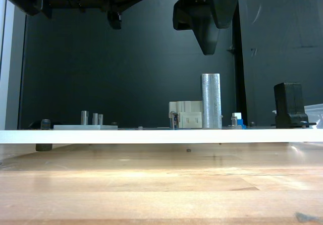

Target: Pick the 16mm bar and place in it's hole on the taskboard

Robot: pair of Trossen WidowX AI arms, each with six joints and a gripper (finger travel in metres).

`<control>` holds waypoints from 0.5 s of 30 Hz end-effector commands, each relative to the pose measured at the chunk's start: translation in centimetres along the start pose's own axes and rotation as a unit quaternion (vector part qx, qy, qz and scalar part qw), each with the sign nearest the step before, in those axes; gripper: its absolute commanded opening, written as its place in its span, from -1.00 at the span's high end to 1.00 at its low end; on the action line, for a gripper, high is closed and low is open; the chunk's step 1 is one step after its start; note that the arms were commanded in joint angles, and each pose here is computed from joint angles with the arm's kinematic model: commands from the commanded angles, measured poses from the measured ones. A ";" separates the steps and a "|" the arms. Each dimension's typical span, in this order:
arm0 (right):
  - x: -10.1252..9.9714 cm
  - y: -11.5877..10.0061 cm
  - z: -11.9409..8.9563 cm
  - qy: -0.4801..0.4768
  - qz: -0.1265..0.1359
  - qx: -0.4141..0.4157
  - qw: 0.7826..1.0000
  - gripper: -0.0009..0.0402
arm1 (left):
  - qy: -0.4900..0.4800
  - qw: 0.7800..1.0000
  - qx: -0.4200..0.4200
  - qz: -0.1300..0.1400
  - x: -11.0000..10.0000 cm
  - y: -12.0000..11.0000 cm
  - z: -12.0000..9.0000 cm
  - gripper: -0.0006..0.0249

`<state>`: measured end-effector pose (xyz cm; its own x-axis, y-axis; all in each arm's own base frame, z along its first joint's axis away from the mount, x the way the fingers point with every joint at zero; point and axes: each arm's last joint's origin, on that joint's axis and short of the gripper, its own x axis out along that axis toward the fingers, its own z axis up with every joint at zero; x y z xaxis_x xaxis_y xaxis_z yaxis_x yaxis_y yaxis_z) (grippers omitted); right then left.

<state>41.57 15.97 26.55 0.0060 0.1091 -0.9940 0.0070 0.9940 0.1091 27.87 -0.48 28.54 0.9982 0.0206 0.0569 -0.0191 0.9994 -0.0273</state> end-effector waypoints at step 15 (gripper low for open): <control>0.1 0.1 0.1 -0.003 0.000 -0.002 1.000 -0.21 | 0.000 1.000 0.000 0.000 0.0 0.0 0.0 0.95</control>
<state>41.58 16.06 26.54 0.0090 0.1083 -0.9941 0.0045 0.9941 0.1083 27.87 -0.48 28.54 0.9982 0.0206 0.0569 -0.0191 0.9994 -0.0273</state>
